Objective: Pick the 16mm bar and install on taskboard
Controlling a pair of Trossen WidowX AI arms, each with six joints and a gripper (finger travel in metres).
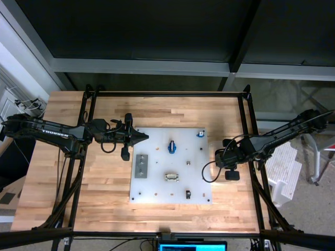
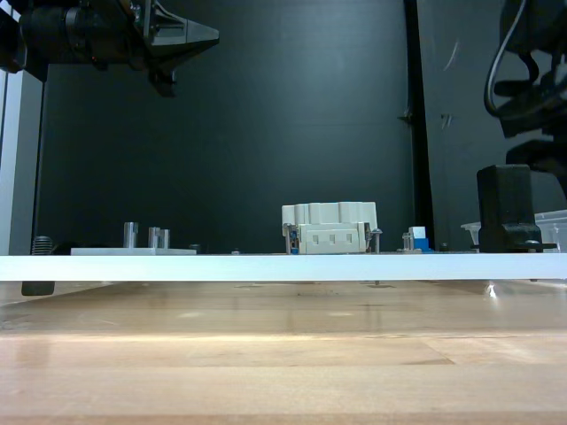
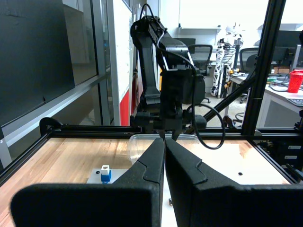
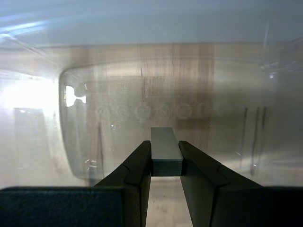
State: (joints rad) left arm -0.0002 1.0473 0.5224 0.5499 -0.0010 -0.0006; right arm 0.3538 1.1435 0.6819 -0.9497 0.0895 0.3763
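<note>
Spotter: Fingers (image 4: 135,177) of your right gripper (image 4: 164,146) fill the foreground of the right wrist view. They are closed on the 16mm bar (image 4: 165,156), a short grey piece pinched between both tips.

Operator: Where does that put the bar?

Spotter: Over the clear tray (image 4: 66,142), which lies beneath it. You cannot tell from these views whether the bar touches the tray floor. Seen from above, your right gripper sits just off the right edge of the taskboard (image 1: 157,191), toward the right edge of the table (image 1: 104,209).

Operator: And the left arm?

Spotter: Your left gripper (image 1: 146,137) hangs over the taskboard's far left corner, well above the plate in the low view. Its fingers are pressed together with nothing between them.

Operator: The board itself?

Spotter: You have the white plate lying flat at the table's middle. A grey block (image 1: 141,166) lies near its left edge, and short metal pegs (image 2: 131,234) stand upright on it. The blue knob (image 1: 172,147) sits toward the far edge, and a beige connector (image 1: 170,178) sits near the centre. A small black connector (image 1: 188,194) stands at the near edge, and a blue-and-white part (image 1: 200,134) is at the far right corner.
</note>
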